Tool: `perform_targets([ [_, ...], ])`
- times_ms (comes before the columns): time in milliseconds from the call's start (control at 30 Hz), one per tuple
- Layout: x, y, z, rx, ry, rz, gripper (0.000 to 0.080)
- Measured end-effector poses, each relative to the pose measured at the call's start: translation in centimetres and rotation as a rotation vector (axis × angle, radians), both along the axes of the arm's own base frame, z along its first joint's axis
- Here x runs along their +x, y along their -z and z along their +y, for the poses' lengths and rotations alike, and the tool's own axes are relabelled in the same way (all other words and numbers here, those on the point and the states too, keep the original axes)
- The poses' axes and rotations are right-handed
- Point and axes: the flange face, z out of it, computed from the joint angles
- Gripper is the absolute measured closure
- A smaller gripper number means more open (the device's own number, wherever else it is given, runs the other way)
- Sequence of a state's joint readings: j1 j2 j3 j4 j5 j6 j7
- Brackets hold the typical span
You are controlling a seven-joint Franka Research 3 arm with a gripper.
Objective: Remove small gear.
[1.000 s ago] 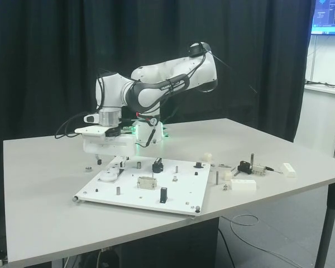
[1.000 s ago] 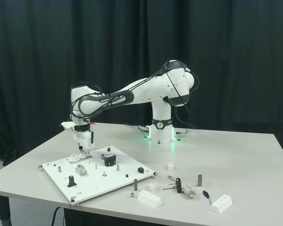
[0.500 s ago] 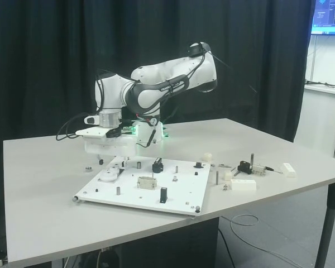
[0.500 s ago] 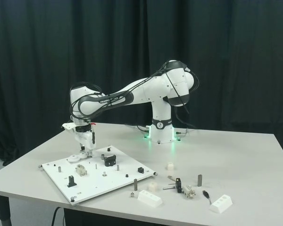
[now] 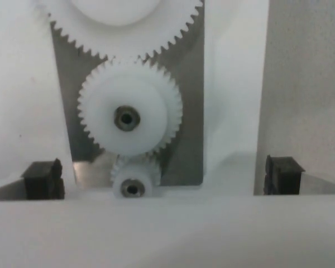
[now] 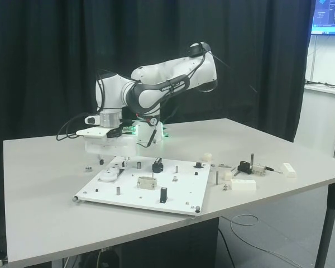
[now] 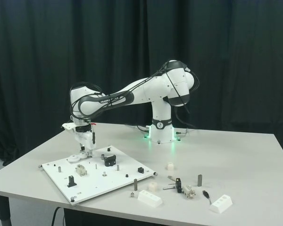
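The gripper (image 5: 162,177) is hanging over the gear end of the flat white assembly board (image 6: 181,192), its two black fingertip pads (image 5: 43,180) spread wide apart with nothing between them. In the wrist view one pad is showing at each side, and the whole gear train is sitting in the gap between them.

The small white toothed plastic gear (image 5: 133,182) is lying between the pads, nearer one of them than the other, so I judge the hand is not yet centred over it. It is still seated on its metal pin in the grey recess (image 5: 184,128) of the board, at the end of the row, its teeth meshing with the medium white toothed gear (image 5: 129,114) beside it. Beyond that one, the rim of a large white toothed gear (image 5: 123,22) is showing, meshing with it in turn. The small gear's axis is standing upright, along the pin, so the coming lift would have to go straight up.

From the room views, the white robot arm (image 7: 132,94) is reaching out low over the board's far corner, with the hand held a little above the gears rather than down among them. Loose white blocks (image 7: 149,198) and small metal parts (image 7: 186,190) are lying on the grey table (image 7: 245,160), well apart from the hand.
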State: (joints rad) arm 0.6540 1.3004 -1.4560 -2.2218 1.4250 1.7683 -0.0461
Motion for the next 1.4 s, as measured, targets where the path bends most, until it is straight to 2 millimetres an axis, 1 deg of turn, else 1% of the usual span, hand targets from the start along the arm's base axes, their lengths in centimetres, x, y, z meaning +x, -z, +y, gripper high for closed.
perform_targets([
  [467, 0.2, 0.0, 0.2, -0.008, -0.007, 0.001, 0.0003],
  [1000, 0.3, 0.9, 0.3, -0.023, -0.011, 0.01, 0.0003],
  [1333, 0.3, 1.1, 0.3, -0.024, -0.011, 0.007, 0.0003],
  [1367, 0.3, 1.1, 0.3, -0.024, -0.011, 0.006, 0.0268],
  [1400, 0.4, 1.2, 0.4, -0.021, -0.012, 0.006, 0.0268],
])
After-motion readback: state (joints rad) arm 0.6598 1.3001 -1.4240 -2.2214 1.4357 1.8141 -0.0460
